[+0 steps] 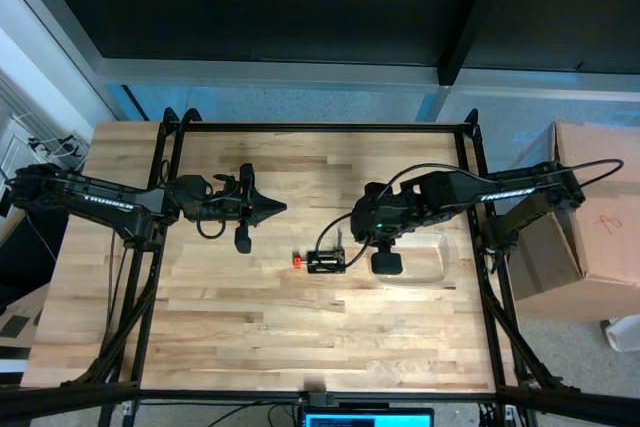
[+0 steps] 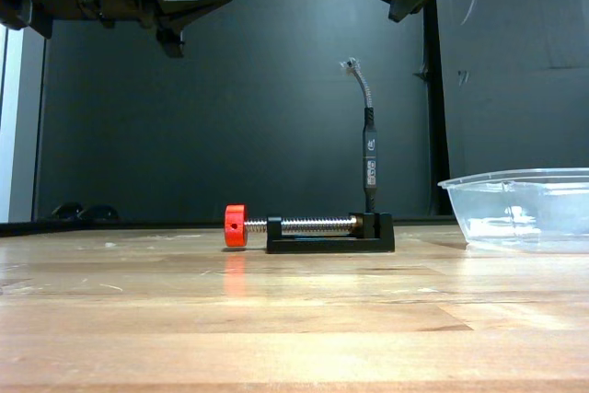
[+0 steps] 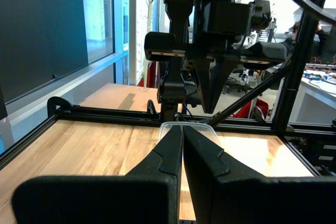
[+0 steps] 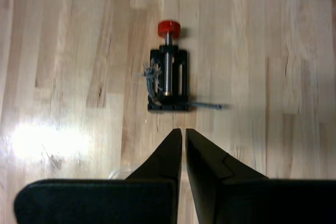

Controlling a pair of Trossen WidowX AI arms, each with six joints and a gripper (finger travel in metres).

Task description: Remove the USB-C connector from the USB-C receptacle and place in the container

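Note:
The USB-C connector (image 2: 370, 158) stands upright, plugged into the receptacle, which is clamped in a small black vise (image 2: 327, 232) with a red knob (image 2: 236, 225). Its short frayed cable (image 2: 357, 80) curves up to the left. In the high view the vise (image 1: 325, 262) sits mid-table, with the clear container (image 1: 425, 259) just to its right. My right gripper (image 1: 387, 263) hangs above, between vise and container, shut and empty (image 4: 183, 130). My left gripper (image 1: 283, 208) hovers high at the left, pointing right, shut and empty (image 3: 182, 127).
A black frame (image 1: 320, 128) borders the wooden table. A cardboard box (image 1: 590, 217) stands off the right edge. In the low view the container (image 2: 525, 209) rests on the table to the right of the vise.

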